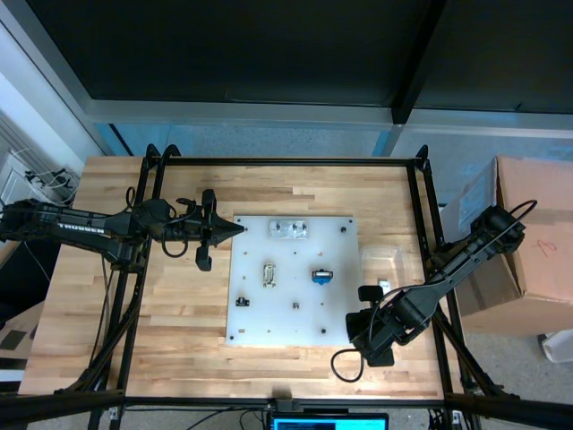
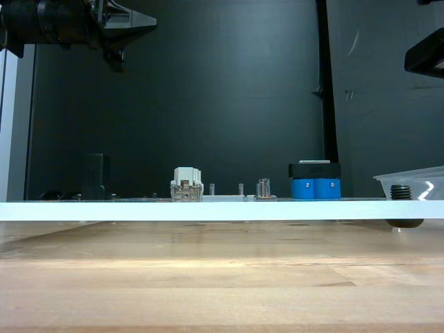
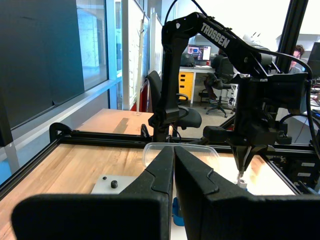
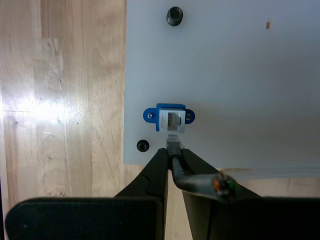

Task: Pick the RJ45 connector and install on the taskboard

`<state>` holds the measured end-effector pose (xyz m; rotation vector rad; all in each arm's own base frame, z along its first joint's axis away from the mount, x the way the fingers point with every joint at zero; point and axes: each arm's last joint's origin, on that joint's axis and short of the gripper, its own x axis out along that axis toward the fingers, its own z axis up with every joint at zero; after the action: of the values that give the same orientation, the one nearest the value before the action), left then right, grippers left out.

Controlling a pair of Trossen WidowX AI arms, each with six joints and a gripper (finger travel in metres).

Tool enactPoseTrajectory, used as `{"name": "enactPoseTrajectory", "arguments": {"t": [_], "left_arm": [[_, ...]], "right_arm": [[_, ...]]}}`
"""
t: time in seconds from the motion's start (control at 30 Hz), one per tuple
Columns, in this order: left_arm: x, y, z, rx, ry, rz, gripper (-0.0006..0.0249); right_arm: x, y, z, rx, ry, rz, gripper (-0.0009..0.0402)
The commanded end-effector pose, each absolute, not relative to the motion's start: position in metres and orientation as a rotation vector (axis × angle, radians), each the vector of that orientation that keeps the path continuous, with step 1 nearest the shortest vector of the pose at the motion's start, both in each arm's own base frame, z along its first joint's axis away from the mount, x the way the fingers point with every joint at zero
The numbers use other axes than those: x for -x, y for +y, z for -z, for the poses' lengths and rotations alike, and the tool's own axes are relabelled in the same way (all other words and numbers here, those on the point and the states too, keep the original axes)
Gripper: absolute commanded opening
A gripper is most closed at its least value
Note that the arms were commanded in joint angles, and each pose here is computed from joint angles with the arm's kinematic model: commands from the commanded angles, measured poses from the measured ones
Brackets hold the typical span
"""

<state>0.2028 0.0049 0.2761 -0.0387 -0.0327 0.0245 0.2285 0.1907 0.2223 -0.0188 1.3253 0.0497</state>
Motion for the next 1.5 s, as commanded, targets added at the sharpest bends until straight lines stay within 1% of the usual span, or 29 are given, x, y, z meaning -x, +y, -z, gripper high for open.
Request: {"name": "enactPoseTrajectory", "arguments": {"t": [0.03,0.43,0.53,0.67,0.8,0.97,1.03,1.1,1.17,1.27,1.5], "left_arm": [[-0.2029,0.0049,-0.2760,0.038,-0.032,-0.024,0.0000],[-0.2029,0.0049,-0.2760,0.038,-0.032,-0.024,0.0000],[-0.2029,0.0049,-0.2760,0.039,-0.032,-0.024,0.0000],[-0.2029,0.0049,-0.2760,0.038,-0.032,-0.025,0.0000],[-0.2029,0.0049,-0.2760,0.038,-0.032,-0.024,0.0000],[-0.2029,0.0049,-0.2760,0.039,-0.032,-0.025,0.0000],[-0.2029,0.0049,-0.2760,0.038,-0.032,-0.024,0.0000],[-0.2029,0.0049,-0.2760,0.038,-0.032,-0.025,0.0000],[-0.2029,0.0049,-0.2760,0.039,-0.032,-0.025,0.0000],[-0.2029,0.0049,-0.2760,0.039,-0.032,-0.025,0.0000],[-0.2029,0.0049,-0.2760,0.039,-0.032,-0.025,0.0000]], "right_arm": [[-0.2282,0.1906,-0.2208,0.018,1.325,-0.049,0.0000],[-0.2283,0.1907,-0.2206,0.018,1.324,-0.051,0.0001],[-0.2284,0.1908,-0.2207,0.016,1.323,-0.051,0.0014],[-0.2285,0.1909,-0.2207,0.015,1.323,-0.052,0.0061],[-0.2284,0.1910,-0.2214,0.014,1.325,-0.054,0.0131],[-0.2292,0.1916,-0.2272,0.015,1.325,-0.054,0.0217],[-0.2296,0.1920,-0.2290,0.013,1.323,-0.054,0.0242],[-0.2301,0.1922,-0.2299,0.011,1.320,-0.054,0.0259],[-0.2302,0.1925,-0.2303,0.002,1.319,-0.050,0.0267],[-0.2302,0.1925,-0.2303,-0.010,1.320,-0.043,0.0267],[-0.2295,0.1933,-0.2304,-0.013,1.322,-0.045,0.0248]]}}
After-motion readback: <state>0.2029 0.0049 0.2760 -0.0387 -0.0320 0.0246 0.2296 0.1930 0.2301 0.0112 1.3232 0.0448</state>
